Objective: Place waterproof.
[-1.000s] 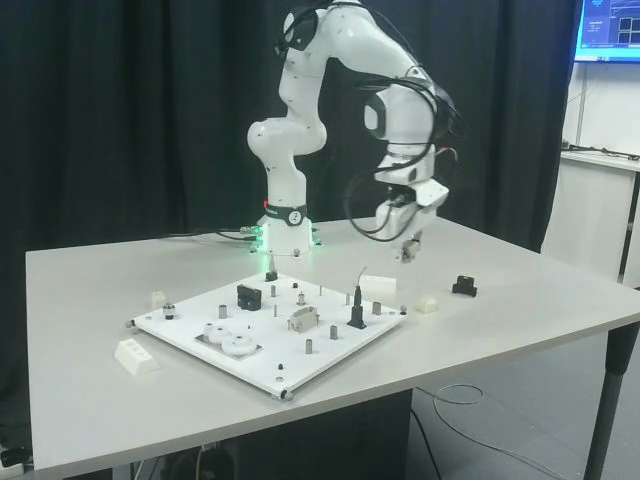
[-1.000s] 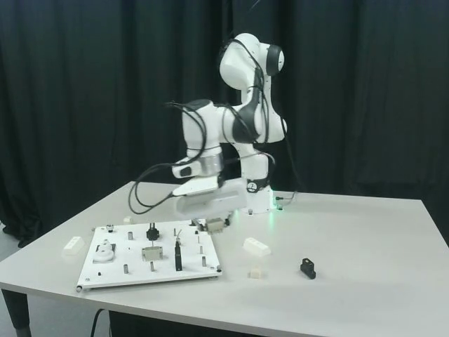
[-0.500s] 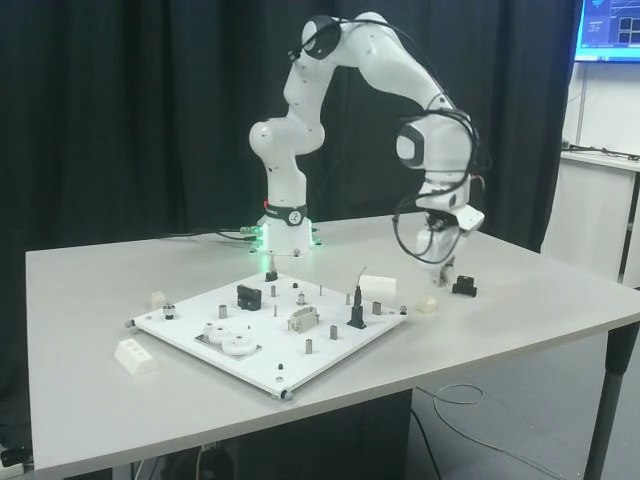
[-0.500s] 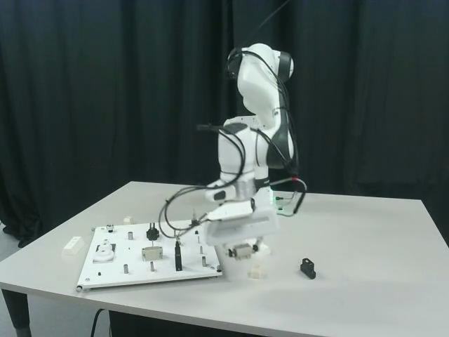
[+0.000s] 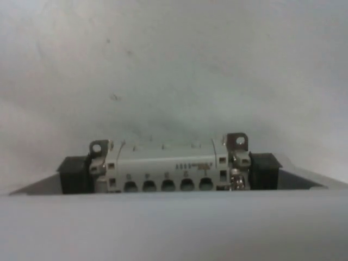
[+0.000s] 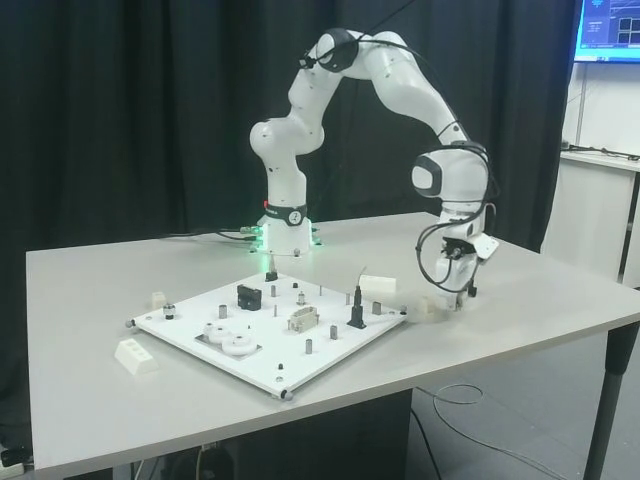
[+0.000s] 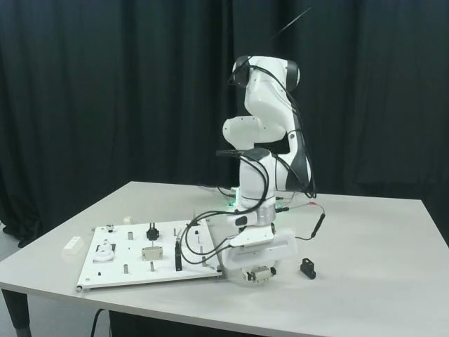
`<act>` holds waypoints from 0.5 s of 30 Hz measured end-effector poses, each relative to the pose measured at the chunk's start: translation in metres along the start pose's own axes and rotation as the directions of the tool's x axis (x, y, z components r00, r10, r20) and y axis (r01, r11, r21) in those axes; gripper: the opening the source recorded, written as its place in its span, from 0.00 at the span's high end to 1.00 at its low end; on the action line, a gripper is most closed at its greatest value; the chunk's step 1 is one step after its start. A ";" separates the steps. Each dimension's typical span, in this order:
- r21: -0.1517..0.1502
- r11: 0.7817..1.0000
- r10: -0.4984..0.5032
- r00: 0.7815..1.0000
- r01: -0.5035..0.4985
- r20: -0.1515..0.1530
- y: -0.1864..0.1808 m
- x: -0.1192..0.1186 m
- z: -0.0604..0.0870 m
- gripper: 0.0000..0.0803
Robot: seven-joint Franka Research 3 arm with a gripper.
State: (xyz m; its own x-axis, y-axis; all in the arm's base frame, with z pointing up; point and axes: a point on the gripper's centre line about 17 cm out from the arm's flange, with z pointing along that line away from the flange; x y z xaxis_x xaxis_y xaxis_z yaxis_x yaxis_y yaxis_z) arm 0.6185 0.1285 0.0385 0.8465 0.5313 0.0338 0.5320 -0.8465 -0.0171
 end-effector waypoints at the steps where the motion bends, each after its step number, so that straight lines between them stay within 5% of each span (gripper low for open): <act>1: 0.000 1.000 -0.001 1.000 0.001 0.001 -0.002 0.001 0.002 0.23; 15: 0.003 1.000 0.014 1.000 -0.014 0.006 -0.014 0.007 0.018 0.23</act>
State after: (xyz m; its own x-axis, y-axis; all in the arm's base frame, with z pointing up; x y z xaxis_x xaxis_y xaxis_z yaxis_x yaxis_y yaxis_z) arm 0.6173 0.1443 0.0210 0.8540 0.5196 0.0277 0.5202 -0.8538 -0.0208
